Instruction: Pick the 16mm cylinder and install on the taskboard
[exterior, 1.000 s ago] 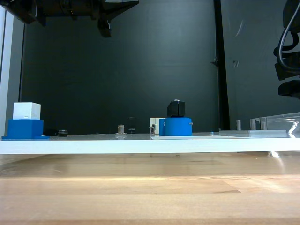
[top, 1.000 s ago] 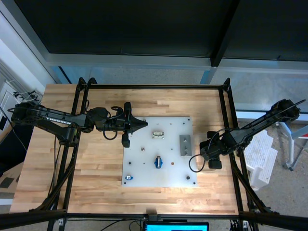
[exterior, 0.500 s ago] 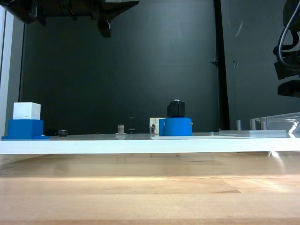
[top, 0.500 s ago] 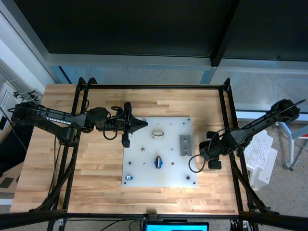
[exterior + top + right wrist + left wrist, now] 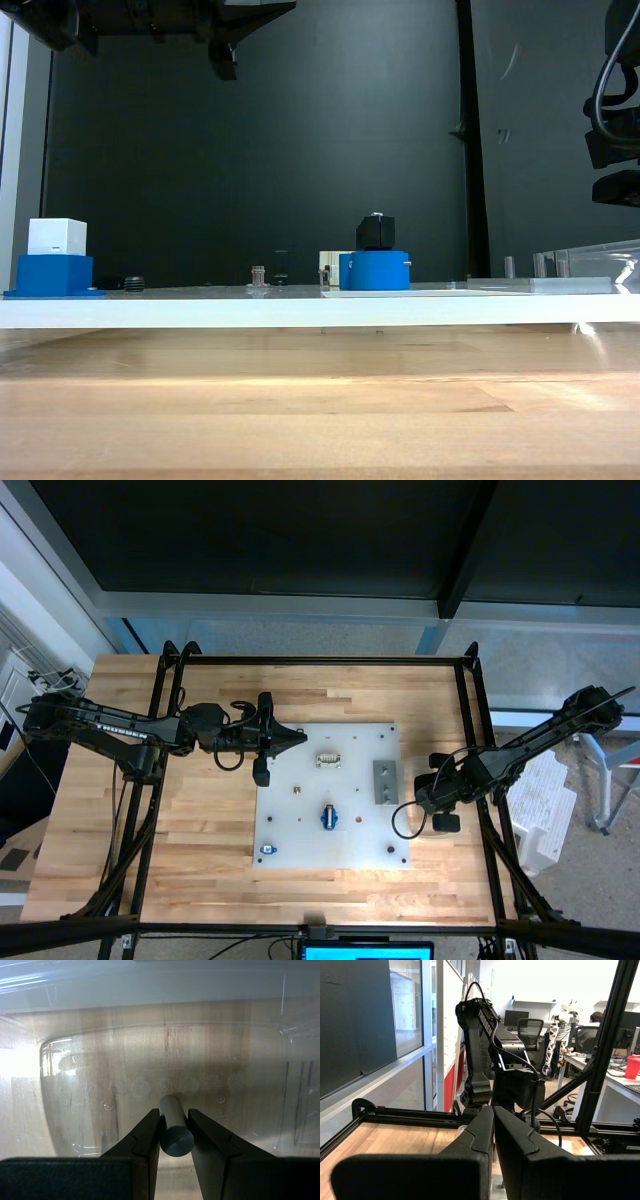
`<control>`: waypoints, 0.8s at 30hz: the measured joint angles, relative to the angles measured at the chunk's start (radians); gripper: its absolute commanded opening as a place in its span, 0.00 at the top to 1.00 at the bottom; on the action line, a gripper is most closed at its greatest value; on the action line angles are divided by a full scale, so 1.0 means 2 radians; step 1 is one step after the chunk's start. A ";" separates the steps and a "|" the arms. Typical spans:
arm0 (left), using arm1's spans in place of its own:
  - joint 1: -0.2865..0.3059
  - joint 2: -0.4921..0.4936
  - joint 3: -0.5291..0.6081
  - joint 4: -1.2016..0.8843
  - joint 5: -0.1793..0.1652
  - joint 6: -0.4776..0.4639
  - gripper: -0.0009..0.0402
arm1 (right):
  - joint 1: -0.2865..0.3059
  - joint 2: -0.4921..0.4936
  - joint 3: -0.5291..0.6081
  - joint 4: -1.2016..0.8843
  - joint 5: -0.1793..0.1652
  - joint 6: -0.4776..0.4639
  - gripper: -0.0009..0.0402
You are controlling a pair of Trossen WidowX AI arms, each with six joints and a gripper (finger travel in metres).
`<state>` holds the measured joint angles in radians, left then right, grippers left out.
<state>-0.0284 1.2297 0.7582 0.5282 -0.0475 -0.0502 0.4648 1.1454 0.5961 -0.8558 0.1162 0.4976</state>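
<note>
Two tools: right tool (image 5: 173, 1115) pinches the short silvery-grey metal cylinder (image 5: 176, 1135) over a clear plastic tray (image 5: 75, 1090); left tool (image 5: 493, 1112), closed and empty, hovers above the white square taskboard (image 5: 300, 825).

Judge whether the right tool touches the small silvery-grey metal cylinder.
Touching. Right wrist view: right tool, over clear plastic tray, pinches the cylinder, no gap; left tool hovers shut over white taskboard.
</note>
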 measured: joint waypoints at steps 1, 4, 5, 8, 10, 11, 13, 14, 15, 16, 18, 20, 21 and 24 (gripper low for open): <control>0.000 0.000 0.000 0.000 0.000 0.000 0.98 | 0.000 0.000 0.000 0.000 0.000 0.000 0.89; 0.000 0.000 0.000 0.000 0.000 0.000 0.98 | 0.000 0.000 0.004 -0.002 -0.001 0.000 0.93; 0.000 0.000 0.000 0.000 0.000 0.000 0.98 | 0.000 0.000 0.007 -0.002 -0.001 0.000 0.93; 0.000 0.000 0.000 0.000 0.000 0.000 0.98 | 0.000 0.000 0.019 -0.010 -0.001 0.000 0.95; 0.000 0.000 0.000 0.000 0.000 0.000 0.98 | 0.000 0.000 0.029 -0.017 -0.002 -0.001 0.96; 0.000 0.000 0.000 0.000 0.000 0.000 0.98 | 0.000 0.000 0.035 -0.021 -0.002 -0.002 0.96; 0.000 0.000 0.000 0.000 0.000 0.000 0.98 | 0.000 0.000 0.049 -0.034 -0.002 -0.002 0.97; 0.000 0.000 0.000 0.000 0.000 0.000 0.98 | 0.000 0.000 0.057 -0.043 -0.002 -0.002 0.97; 0.000 0.000 0.000 0.000 0.000 0.000 0.98 | 0.000 0.000 0.066 -0.052 -0.002 -0.002 0.97; 0.000 0.000 0.000 0.000 0.000 0.000 0.98 | 0.000 0.000 0.076 -0.061 -0.002 -0.002 0.98; 0.000 0.000 0.000 0.000 0.000 0.000 0.98 | 0.000 0.000 0.097 -0.074 -0.002 -0.002 0.98; 0.000 0.000 0.000 0.000 0.000 0.000 0.98 | 0.000 0.000 0.118 -0.085 -0.002 -0.002 0.98; 0.000 0.000 0.000 0.000 0.000 0.000 0.98 | 0.000 0.000 0.128 -0.089 -0.002 -0.002 0.98; 0.000 0.000 0.000 0.000 0.000 0.000 0.98 | 0.000 0.006 0.159 -0.097 -0.002 -0.002 0.98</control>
<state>-0.0277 1.2301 0.7582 0.5278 -0.0475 -0.0502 0.4644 1.1568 0.9134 -1.0504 0.1127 0.4931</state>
